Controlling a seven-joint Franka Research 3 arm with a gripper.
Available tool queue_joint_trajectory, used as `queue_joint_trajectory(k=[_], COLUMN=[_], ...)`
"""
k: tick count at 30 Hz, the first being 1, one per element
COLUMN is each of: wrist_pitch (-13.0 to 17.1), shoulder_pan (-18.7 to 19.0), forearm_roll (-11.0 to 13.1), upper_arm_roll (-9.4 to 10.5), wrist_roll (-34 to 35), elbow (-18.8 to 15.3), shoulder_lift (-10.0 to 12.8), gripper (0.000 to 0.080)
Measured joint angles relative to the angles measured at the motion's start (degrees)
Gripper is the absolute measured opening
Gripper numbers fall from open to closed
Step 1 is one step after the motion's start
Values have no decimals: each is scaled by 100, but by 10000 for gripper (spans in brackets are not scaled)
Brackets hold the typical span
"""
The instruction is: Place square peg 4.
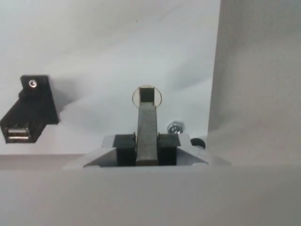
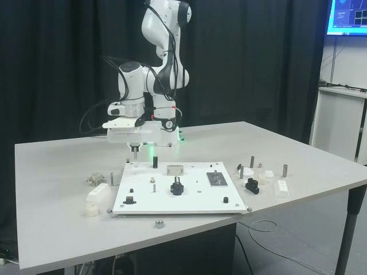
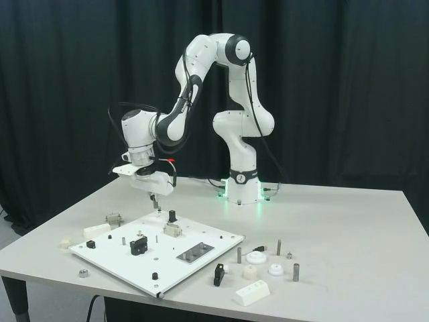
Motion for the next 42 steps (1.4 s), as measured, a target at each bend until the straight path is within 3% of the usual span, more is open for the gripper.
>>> queue_joint_trajectory(k=[42], wrist_pitch=[-53], shoulder_pan=[69], forearm_roll=[-195], upper_arm_roll=[3], wrist_roll=[56], elbow=[19], shoulder_lift=[-135], gripper=[97])
